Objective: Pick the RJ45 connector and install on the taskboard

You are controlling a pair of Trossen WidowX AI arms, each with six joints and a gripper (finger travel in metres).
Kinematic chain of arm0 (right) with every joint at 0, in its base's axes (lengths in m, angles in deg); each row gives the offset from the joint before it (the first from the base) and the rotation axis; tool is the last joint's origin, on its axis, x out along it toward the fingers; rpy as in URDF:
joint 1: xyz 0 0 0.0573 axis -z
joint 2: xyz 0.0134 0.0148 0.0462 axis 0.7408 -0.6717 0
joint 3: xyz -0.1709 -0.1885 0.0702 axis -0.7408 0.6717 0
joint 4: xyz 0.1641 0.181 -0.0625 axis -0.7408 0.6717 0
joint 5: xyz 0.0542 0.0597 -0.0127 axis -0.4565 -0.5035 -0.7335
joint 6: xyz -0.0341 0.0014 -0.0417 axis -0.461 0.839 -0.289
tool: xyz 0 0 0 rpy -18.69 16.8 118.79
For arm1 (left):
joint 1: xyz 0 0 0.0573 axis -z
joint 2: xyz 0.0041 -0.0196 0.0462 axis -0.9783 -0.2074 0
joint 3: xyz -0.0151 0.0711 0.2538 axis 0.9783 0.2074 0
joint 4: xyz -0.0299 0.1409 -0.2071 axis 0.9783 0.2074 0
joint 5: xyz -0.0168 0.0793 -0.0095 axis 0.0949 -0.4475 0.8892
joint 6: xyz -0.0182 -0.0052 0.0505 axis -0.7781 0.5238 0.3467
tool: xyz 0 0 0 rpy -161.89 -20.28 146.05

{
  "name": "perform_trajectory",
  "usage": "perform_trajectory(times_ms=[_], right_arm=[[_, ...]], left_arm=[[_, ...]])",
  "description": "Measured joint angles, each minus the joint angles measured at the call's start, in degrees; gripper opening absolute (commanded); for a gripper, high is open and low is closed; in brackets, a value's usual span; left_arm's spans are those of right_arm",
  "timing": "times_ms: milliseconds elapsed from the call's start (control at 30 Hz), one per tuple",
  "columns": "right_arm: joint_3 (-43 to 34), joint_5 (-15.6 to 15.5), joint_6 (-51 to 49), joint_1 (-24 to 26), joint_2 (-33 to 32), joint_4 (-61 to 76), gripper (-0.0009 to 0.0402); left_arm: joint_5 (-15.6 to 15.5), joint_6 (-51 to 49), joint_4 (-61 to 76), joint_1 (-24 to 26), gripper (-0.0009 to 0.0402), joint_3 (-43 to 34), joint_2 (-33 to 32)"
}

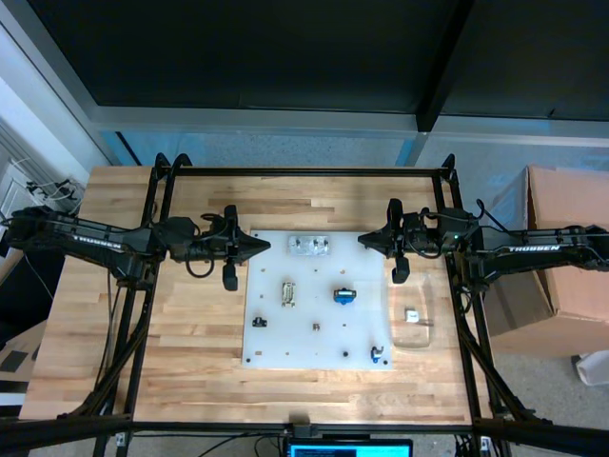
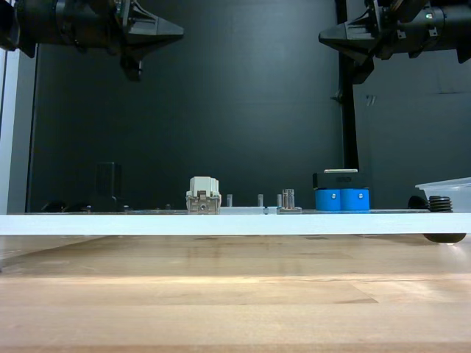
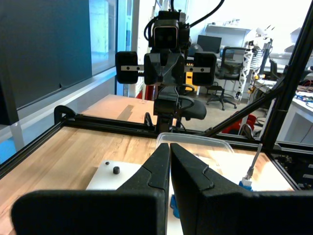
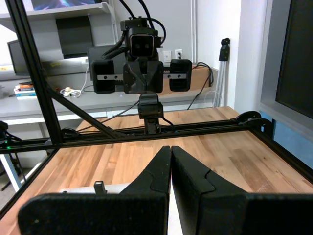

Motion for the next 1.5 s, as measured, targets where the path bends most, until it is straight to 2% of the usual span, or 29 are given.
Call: perform_trajectory(times_ms=[1500], right_arm=[[-0.22, 0.0, -0.02, -0.02, -0.02, 1.84, 0.0]], left_arm=[[-0.35, 0.04, -0.7, 0.0, 0.0, -0.04, -0.42]])
